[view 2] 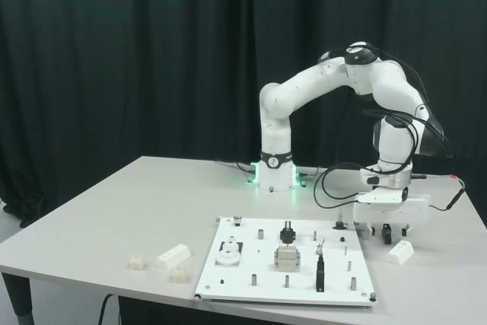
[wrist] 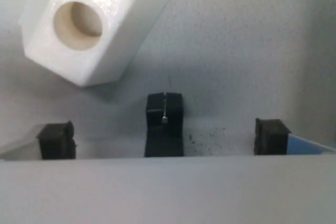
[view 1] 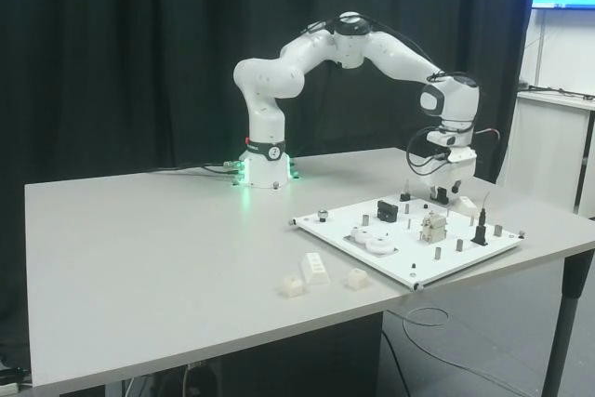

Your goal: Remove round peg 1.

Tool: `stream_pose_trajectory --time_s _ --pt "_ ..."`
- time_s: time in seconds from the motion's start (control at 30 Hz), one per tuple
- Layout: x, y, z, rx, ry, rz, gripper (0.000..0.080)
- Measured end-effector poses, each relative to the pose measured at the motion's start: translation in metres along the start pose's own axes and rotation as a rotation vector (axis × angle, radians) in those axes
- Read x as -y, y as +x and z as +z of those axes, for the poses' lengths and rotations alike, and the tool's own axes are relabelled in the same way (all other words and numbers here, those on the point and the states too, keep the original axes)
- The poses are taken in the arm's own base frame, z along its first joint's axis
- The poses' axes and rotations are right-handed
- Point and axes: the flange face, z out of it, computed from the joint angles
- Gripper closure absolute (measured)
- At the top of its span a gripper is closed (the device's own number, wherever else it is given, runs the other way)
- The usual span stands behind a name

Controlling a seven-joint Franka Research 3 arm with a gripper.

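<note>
My gripper (wrist: 163, 139) hangs low over the bare grey table, past the far right edge of the white board (view 2: 228, 279), and it is open. Its black fingertips (wrist: 55, 140) stand wide apart. Between them sits a small black piece (wrist: 164, 111) with a tiny grey tip; I cannot tell what it is. A white block (wrist: 89, 24) with two round holes lies just beside the gripper (view 2: 384, 232), also seen as the block (view 2: 399, 251) on the table. Several short grey pegs (view 2: 260, 233) stand on the board (view 1: 325, 220); which is round peg 1 I cannot tell.
The board carries white gears (view 2: 227, 255), a grey fixture (view 2: 286, 259) and black parts (view 2: 320, 273). Three small white blocks (view 2: 173, 255) lie on the table left of the board. The arm's base (view 2: 275, 175) stands at the back. A cable (view 2: 335, 180) loops near the gripper.
</note>
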Motion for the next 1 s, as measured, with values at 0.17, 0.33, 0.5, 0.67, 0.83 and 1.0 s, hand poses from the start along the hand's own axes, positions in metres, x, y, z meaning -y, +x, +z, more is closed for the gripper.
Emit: stream_pose_trajectory --time_s 0.17,0.33,0.5,0.67,0.83,1.0 --pt "0.0 0.001 -0.006 0.0 0.006 0.006 0.0031" --pt "0.0 0.003 -0.015 0.006 0.007 0.012 0.0008" --pt "-0.001 0.007 -0.026 0.006 0.005 0.017 0.0004" --pt "-0.002 0.011 -0.038 0.002 0.007 0.022 0.0004" --pt "-0.003 0.014 -0.046 0.003 0.01 0.027 0.0003" --pt "-0.004 0.016 -0.051 0.0 0.015 0.02 0.0003"
